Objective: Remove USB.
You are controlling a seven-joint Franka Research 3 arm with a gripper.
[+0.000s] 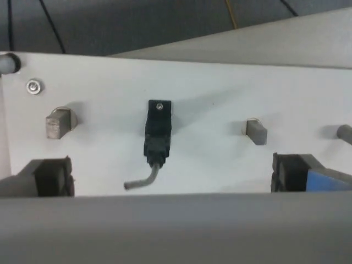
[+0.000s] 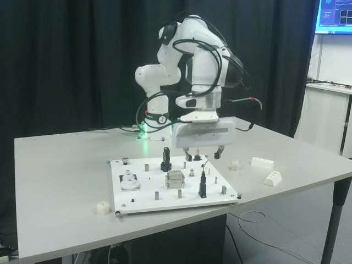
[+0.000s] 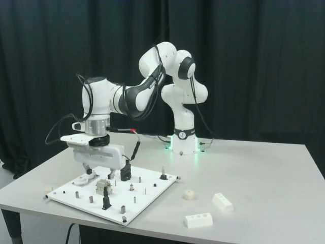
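Wrist view: the black USB plug (image 1: 158,131) sits in the white board (image 1: 209,110) (short grey cable stub below), between the spread, empty jaws.

Room views: gripper (image 2: 203,154) hovers above the board (image 3: 147,195) on the worktop (image 3: 264,183).

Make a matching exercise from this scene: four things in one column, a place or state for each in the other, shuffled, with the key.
1. gripper
2. USB plug
3. white board
4. two white blocks

a. lies flat on the grey table
b. off the board, on the table
c. open, above the board
d. black, standing in its socket, short grey cable attached

Pairs: 1-c, 2-d, 3-a, 4-b
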